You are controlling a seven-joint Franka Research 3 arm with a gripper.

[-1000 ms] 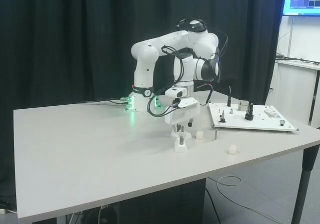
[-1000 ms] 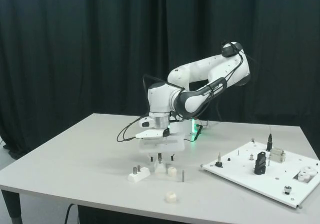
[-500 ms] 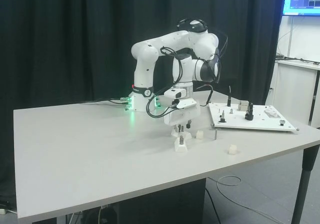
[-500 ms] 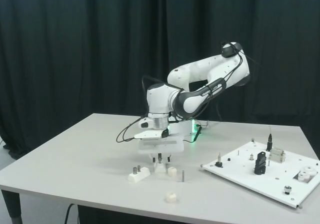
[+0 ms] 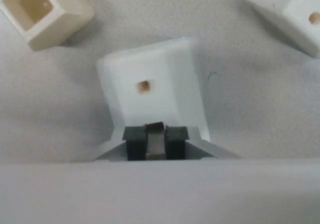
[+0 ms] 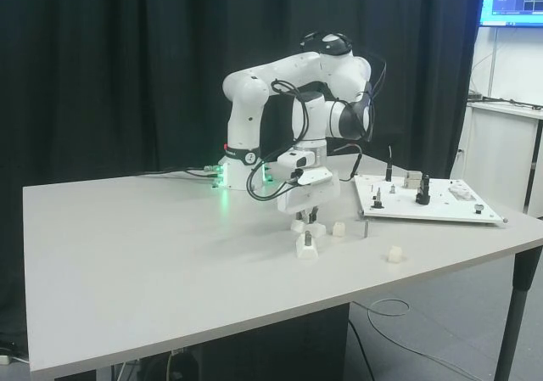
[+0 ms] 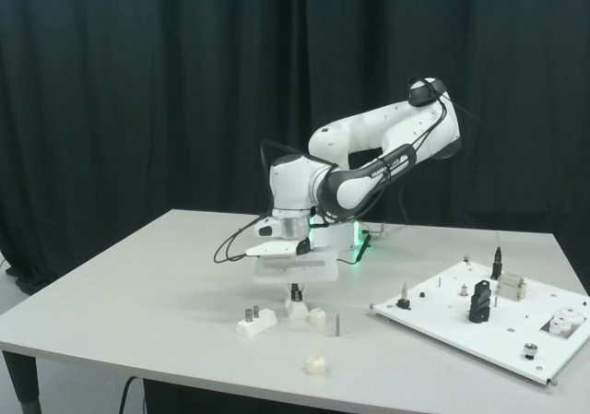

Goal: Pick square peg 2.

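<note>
Between our black fingertips, in the wrist view, we see the gripper [image 5: 155, 143] closed on square peg 2 [image 5: 155, 145], a small grey post standing just above the white holder block [image 5: 152, 87]. Beside that block lie a hollow square socket [image 5: 44, 10] and another white block [image 5: 295, 12]. Farther out, the grey table [image 6: 136, 245] carries the white arm [image 7: 369, 160] and a white board of parts [image 7: 489, 317]. We can read no writing anywhere.
</note>
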